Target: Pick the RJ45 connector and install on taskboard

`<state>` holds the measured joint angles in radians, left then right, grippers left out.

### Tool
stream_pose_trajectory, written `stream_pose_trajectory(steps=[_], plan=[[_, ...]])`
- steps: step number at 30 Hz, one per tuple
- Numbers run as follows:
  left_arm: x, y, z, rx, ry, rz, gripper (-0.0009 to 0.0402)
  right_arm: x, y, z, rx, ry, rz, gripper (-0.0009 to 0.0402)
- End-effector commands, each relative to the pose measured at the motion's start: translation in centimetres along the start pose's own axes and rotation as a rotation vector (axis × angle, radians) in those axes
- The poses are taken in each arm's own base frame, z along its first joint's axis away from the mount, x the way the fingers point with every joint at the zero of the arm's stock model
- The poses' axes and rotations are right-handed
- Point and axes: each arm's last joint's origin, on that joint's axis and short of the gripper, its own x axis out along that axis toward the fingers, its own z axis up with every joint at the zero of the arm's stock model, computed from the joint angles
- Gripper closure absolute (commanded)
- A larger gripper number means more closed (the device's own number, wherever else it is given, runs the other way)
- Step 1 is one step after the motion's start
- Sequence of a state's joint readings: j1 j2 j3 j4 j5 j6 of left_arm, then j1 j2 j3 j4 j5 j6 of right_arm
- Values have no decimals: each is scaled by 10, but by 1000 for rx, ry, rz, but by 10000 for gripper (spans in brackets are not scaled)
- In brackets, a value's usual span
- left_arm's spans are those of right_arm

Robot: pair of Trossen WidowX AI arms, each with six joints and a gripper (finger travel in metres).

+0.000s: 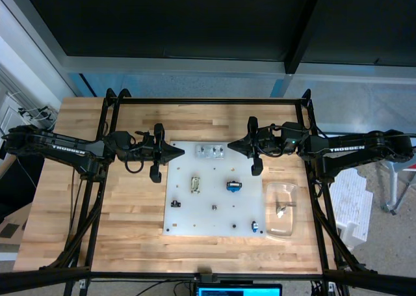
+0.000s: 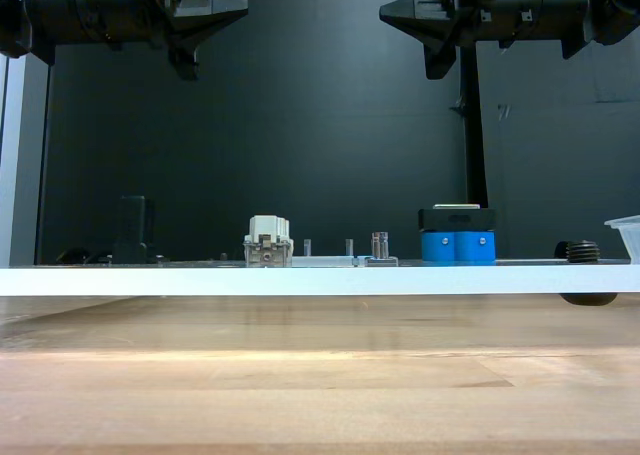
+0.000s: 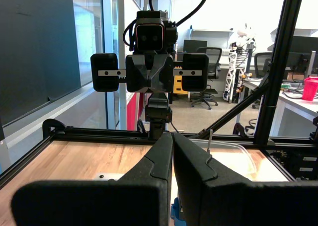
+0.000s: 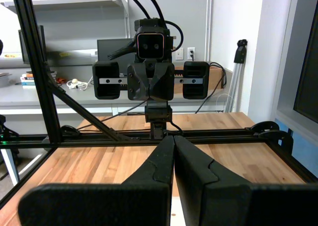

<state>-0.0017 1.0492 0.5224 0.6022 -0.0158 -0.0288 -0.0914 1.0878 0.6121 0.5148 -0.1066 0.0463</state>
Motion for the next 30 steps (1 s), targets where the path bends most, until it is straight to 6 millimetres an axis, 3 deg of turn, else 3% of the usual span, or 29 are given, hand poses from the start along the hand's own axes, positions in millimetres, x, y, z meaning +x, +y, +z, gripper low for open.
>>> stream_pose_trajectory(steps=[1, 13, 30], plan=[[0, 0, 0, 0, -1, 0, 393, 0, 0, -2, 1, 17, 2, 393], [0, 0, 0, 0, -1, 0, 393, -21, 3, 10, 49, 103, -3, 393], [0, 0, 0, 0, -1, 0, 393, -46, 13, 42, 152, 582, -39, 393]])
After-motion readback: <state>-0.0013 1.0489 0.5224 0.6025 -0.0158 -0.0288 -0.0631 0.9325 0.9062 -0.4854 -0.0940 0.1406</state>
